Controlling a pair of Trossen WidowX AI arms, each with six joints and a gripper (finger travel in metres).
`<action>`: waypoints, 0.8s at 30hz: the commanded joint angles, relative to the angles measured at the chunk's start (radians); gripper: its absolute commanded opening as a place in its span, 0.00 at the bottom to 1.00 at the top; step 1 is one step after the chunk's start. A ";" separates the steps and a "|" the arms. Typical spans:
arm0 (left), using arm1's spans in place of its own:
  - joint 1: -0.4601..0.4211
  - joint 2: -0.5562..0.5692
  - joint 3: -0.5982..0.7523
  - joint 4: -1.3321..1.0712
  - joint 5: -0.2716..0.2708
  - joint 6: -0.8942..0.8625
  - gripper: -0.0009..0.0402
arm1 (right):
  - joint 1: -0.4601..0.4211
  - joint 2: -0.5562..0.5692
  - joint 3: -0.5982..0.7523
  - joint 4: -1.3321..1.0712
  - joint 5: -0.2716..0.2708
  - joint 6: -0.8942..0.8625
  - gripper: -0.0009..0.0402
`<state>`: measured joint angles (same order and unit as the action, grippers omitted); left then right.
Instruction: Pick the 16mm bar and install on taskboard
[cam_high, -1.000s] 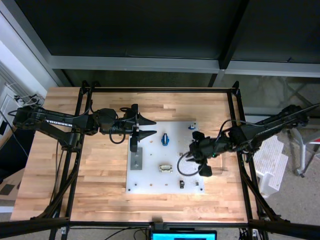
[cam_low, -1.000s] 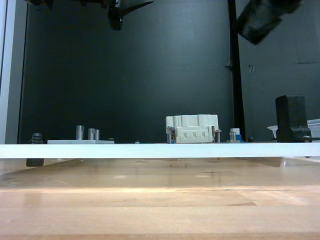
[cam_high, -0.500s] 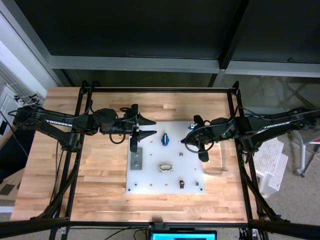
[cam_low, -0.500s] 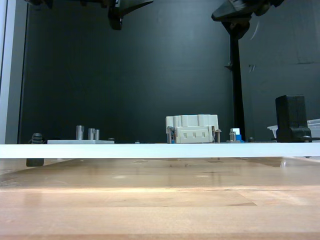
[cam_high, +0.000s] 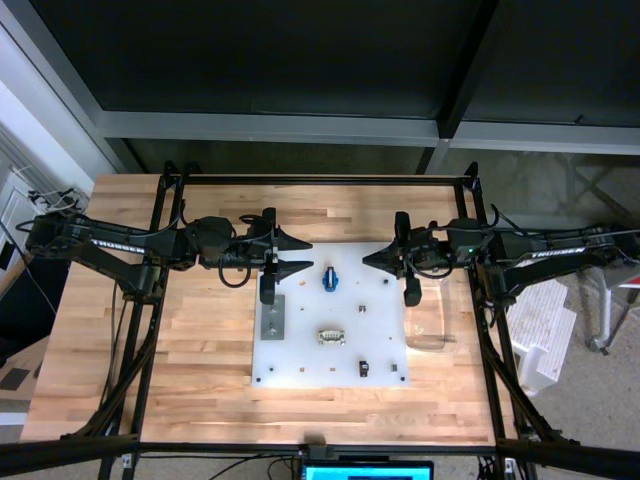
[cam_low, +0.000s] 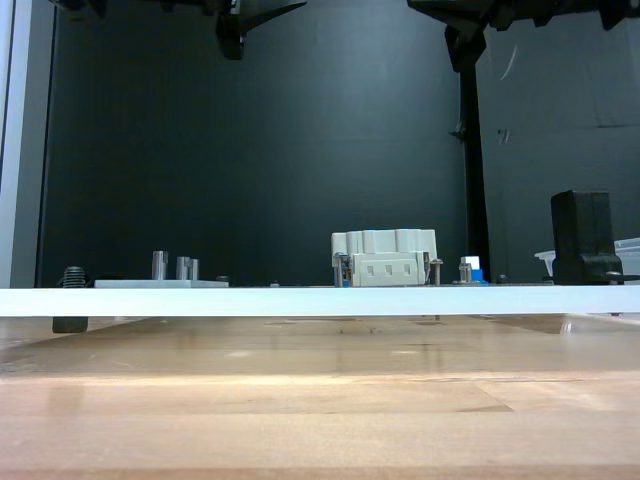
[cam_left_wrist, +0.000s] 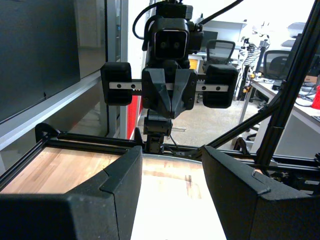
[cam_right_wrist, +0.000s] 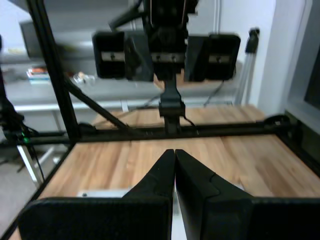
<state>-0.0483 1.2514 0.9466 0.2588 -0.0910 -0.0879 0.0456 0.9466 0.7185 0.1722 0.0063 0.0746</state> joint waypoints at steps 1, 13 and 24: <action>0.000 0.000 0.000 0.000 0.000 0.000 0.42 | -0.021 -0.024 -0.038 0.062 -0.003 0.005 0.02; 0.000 0.000 0.000 0.000 0.000 0.000 0.42 | -0.048 -0.055 -0.066 0.092 0.001 0.022 0.02; 0.000 0.000 0.000 0.000 0.000 0.000 0.42 | -0.048 -0.055 -0.066 0.100 0.002 0.033 0.02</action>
